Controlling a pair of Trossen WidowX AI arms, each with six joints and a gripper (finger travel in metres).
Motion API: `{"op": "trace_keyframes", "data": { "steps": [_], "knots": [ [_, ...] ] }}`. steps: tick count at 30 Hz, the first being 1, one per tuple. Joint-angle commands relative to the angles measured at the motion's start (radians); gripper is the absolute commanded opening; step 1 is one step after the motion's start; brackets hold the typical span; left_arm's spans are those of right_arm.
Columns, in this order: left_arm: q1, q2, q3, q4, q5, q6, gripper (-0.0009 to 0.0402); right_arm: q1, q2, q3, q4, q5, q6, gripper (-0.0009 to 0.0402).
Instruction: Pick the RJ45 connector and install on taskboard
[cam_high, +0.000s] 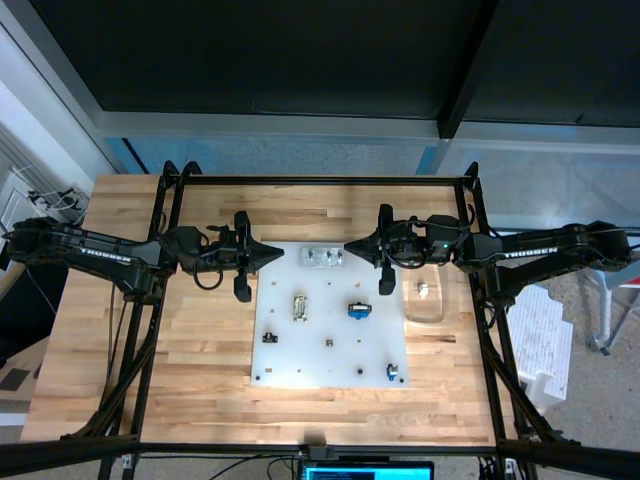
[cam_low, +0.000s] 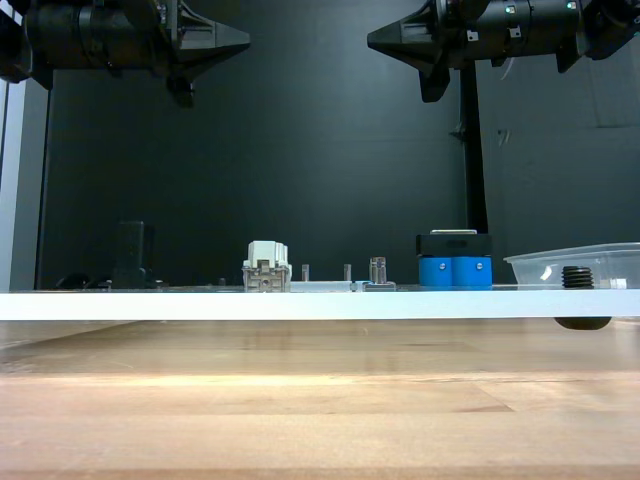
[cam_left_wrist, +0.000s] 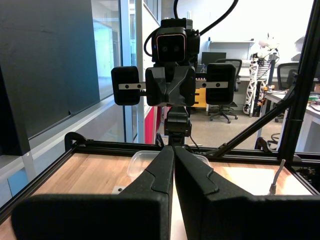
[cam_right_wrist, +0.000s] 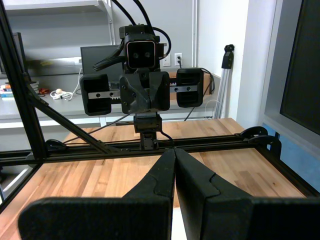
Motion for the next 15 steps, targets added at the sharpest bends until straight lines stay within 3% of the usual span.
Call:
{"op": "trace_keyframes", "data": {
  "steps": [1, 15],
  "knots": [
    [0.0, 0.0, 0.0, 0.0, 0.0, 0.0, 0.0, 0.002, 0.0, 0.0, 0.0, -0.002, -0.01, 0.0],
    [0.0, 0.0, 0.0, 0.0, 0.0, 0.0, 0.0, 0.021, 0.0, 0.0, 0.014, -0.006, -0.013, 0.0]
  ]
}}
